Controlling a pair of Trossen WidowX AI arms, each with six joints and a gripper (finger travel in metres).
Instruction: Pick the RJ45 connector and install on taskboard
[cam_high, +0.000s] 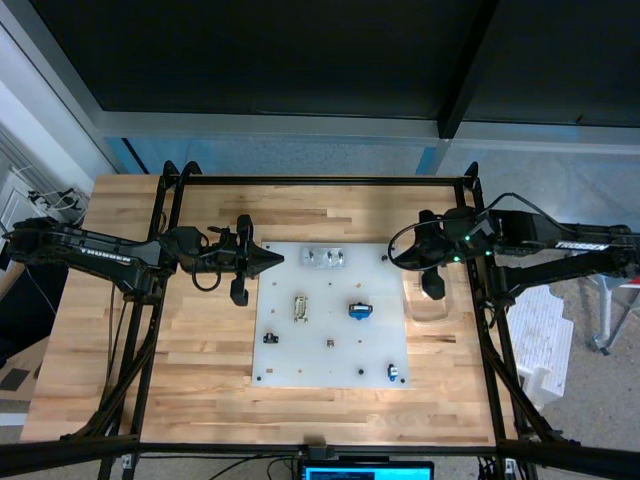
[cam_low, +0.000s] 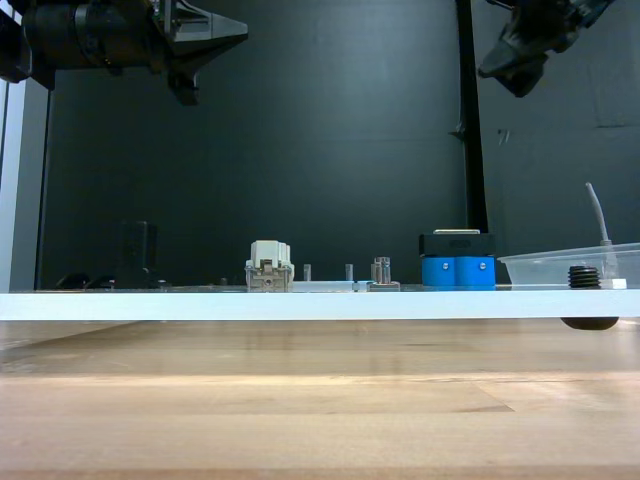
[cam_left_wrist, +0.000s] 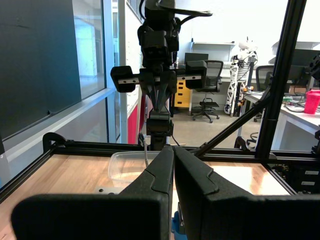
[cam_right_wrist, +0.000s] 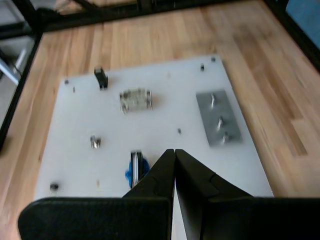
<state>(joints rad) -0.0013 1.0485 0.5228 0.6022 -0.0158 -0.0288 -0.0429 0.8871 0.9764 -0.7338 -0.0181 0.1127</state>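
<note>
Overhead and table-level views share taskboard (cam_high: 322, 368)

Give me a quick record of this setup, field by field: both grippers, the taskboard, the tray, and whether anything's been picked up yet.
taskboard: flat white plate on the wooden table
clear tray: at the taskboard's right edge, thin cable sticking up from it
left gripper: shut, empty, raised over the taskboard's left edge
right gripper: shut, empty, raised above the clear tray
picked up: nothing yet
</note>
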